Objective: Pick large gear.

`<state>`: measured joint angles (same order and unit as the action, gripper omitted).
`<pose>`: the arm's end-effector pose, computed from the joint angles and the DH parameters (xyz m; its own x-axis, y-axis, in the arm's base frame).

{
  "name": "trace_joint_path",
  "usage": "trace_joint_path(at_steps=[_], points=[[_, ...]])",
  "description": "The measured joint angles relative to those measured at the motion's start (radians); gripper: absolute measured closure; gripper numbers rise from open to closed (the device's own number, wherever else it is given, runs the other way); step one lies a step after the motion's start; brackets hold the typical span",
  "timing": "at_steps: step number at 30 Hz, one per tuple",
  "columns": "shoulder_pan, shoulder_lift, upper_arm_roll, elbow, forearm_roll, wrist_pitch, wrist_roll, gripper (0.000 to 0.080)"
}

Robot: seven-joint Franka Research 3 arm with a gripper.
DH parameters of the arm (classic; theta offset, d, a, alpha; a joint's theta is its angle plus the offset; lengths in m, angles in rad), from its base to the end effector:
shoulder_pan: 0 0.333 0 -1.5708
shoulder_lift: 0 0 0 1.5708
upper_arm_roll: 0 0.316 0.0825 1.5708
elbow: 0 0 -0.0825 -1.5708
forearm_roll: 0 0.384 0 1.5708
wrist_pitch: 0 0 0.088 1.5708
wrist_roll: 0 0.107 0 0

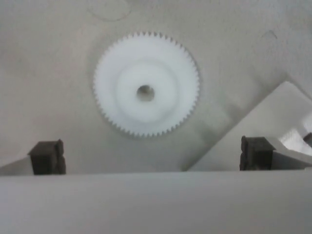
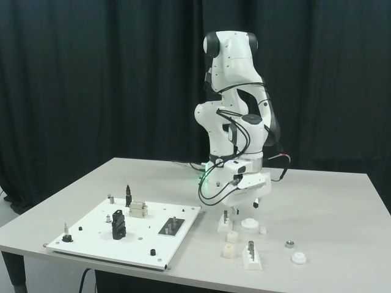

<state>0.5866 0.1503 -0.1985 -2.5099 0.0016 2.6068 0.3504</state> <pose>0.4288 0.1728 0.2208 0.9986 0.0369 -0.0375 0.0385 -0.9983 0.0443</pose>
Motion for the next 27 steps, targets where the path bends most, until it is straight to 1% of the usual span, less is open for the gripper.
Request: trace_joint_path(at_steps=[6, 12, 20, 27], points=[[-0.002, 0.028, 0.004, 0.000, 0.000, 0.040, 0.003, 0.0003], [-0.009, 0.052, 0.016, 0.000, 0.000, 0.073, 0.004, 0.0003], [-0.026, 0.073, 0.037, 0.000, 0.000, 0.101, 0.010, 0.0003], [-0.055, 0.086, 0.066, 0.001, 0.000, 0.120, 0.010, 0.0003]])
